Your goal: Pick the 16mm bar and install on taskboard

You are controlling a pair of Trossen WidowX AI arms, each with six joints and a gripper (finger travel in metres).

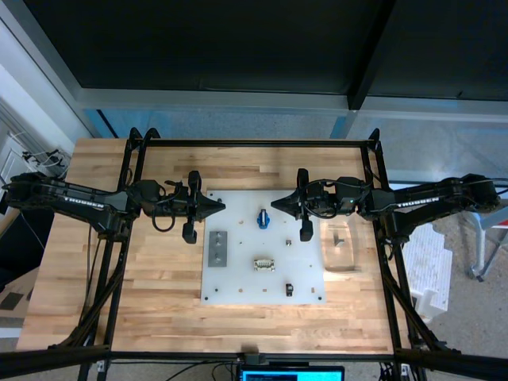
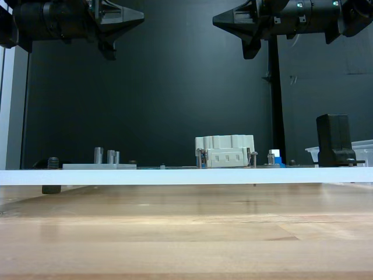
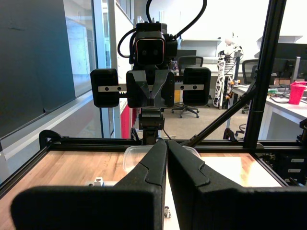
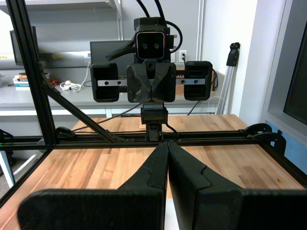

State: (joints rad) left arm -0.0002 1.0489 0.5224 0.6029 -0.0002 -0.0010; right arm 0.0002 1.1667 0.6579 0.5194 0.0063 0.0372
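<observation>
A: Well, the 16mm bar (image 1: pixel 337 236)?
B: Grey speck in the clear tray (image 1: pixel 350 259), just right of the taskboard (image 1: pixel 238 279); long axis, cannot tell.
A: And the fingers (image 3: pixel 149 167)?
B: Pressed together, empty: left gripper (image 1: pixel 221 205) and right gripper (image 1: pixel 275 204), above the taskboard's far edge.

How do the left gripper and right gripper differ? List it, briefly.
Direction: the left gripper points right, the right gripper points left. Place: in the high view the left gripper's tip sits at the taskboard's left edge, the right gripper's tip close by the blue knob. Shared: both shut, empty, held high above the board.
</observation>
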